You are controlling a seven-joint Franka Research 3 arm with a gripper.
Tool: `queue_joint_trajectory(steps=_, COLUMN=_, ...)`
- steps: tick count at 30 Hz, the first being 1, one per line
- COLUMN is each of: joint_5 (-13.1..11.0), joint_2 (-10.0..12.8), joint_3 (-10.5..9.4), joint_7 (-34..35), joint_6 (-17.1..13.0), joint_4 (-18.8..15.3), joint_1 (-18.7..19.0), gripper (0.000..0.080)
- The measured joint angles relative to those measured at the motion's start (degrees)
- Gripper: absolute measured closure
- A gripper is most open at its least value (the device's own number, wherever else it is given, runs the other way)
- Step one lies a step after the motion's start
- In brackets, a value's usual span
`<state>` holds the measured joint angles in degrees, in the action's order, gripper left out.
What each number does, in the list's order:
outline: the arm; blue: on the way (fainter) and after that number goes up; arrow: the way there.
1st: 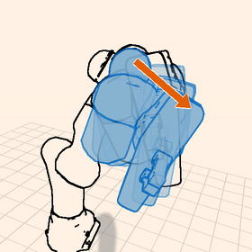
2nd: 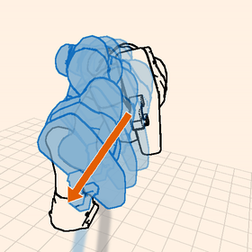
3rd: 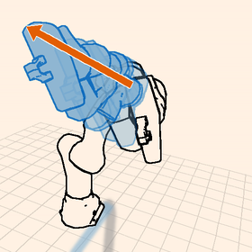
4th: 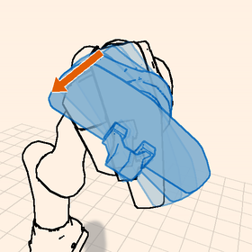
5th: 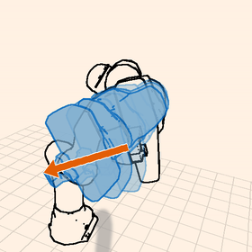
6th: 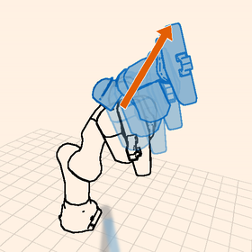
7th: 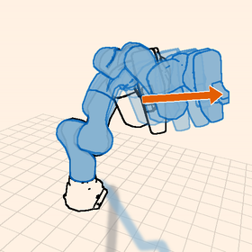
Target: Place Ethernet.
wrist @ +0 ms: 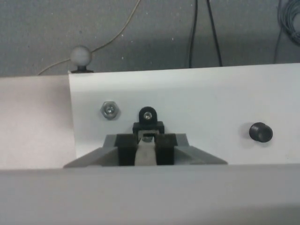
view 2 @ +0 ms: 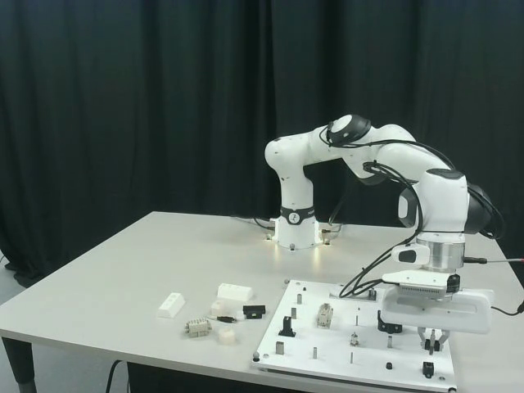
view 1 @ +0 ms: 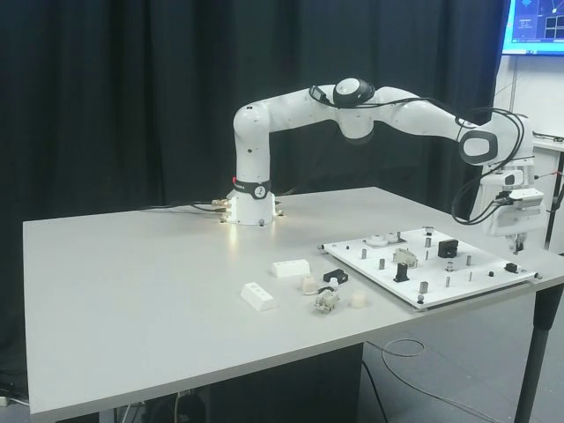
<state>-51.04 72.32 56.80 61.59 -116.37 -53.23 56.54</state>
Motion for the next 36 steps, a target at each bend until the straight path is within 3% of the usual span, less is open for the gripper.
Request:
queue_joint_trajectory(steps=26, joint_5=0.19, joint_2=0.09, joint_3=-0.02, joint_7=0.01, joint_6=0.00, joint_4=0.00, joint_1=-0.19, gripper=0.0723)
queue_joint_trajectory(steps=36, joint_5=2.34, joint_2=0.13, joint_3=-0.02, joint_7=1.50, joint_6=0.39, joint_4=-0.02, joint_1=-0.84, gripper=0.0723)
